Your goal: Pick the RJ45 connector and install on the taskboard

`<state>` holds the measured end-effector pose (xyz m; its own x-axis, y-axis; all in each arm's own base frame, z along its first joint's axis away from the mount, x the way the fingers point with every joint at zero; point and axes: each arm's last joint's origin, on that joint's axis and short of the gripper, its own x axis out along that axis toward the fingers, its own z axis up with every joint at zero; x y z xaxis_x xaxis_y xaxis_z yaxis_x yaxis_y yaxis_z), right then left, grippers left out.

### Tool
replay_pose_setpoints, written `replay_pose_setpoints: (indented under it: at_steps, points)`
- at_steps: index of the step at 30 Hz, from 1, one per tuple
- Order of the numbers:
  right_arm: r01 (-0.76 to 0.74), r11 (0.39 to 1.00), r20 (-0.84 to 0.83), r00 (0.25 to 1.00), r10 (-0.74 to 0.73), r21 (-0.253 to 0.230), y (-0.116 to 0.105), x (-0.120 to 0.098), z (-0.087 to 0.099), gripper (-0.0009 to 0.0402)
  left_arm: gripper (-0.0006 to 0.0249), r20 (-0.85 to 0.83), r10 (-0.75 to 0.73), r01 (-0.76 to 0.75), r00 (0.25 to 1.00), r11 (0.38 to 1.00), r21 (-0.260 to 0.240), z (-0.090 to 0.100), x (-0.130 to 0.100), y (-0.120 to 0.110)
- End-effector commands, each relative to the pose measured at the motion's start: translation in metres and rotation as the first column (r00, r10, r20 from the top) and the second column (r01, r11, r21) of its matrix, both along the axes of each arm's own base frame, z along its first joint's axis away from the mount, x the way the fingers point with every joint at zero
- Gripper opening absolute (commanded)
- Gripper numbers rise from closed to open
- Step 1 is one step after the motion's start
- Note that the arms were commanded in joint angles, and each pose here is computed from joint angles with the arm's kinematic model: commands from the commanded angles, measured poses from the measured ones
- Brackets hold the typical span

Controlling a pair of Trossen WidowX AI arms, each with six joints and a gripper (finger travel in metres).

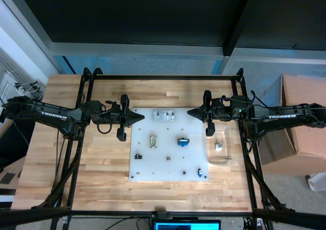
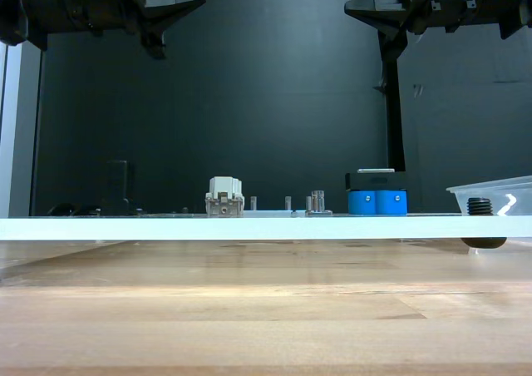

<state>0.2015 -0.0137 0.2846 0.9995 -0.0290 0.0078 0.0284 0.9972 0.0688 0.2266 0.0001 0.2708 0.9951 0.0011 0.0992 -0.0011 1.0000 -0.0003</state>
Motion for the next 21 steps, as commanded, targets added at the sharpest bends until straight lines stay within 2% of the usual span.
replay_pose_setpoints:
  at_steps: [1, 11, 14, 18, 21]
  points:
    - [-0.001, 1.000, 0.000, 1.000, 0.001, 0.001, 0.000, 0.000, 0.000, 0.0000, 0.0001, 0.000, 0.000, 0.000, 1.000, 1.000, 0.000, 0.000, 0.000, 0.000]
    - [-0.003, 1.000, -0.002, 1.000, 0.003, 0.002, 0.000, 0.000, 0.000, 0.0000, 0.0001, 0.000, -0.001, 0.001, 1.000, 1.000, 0.000, 0.000, 0.000, 0.000]
    - [-0.005, 1.000, -0.020, 1.000, 0.005, 0.015, 0.001, -0.001, 0.001, 0.0000, 0.0001, 0.000, 0.000, 0.000, 1.000, 1.000, 0.000, 0.000, 0.000, 0.000]
    - [-0.001, 1.000, -0.204, 0.979, 0.007, 0.031, 0.001, -0.006, 0.007, 0.0000, 0.0001, 0.000, 0.000, 0.000, 1.000, 1.000, 0.000, 0.000, 0.000, 0.000]
    - [-0.010, 1.000, -0.379, 0.925, 0.018, 0.023, 0.002, -0.012, 0.012, 0.0000, 0.0001, 0.000, -0.001, 0.001, 1.000, 1.000, 0.000, 0.000, 0.000, 0.000]
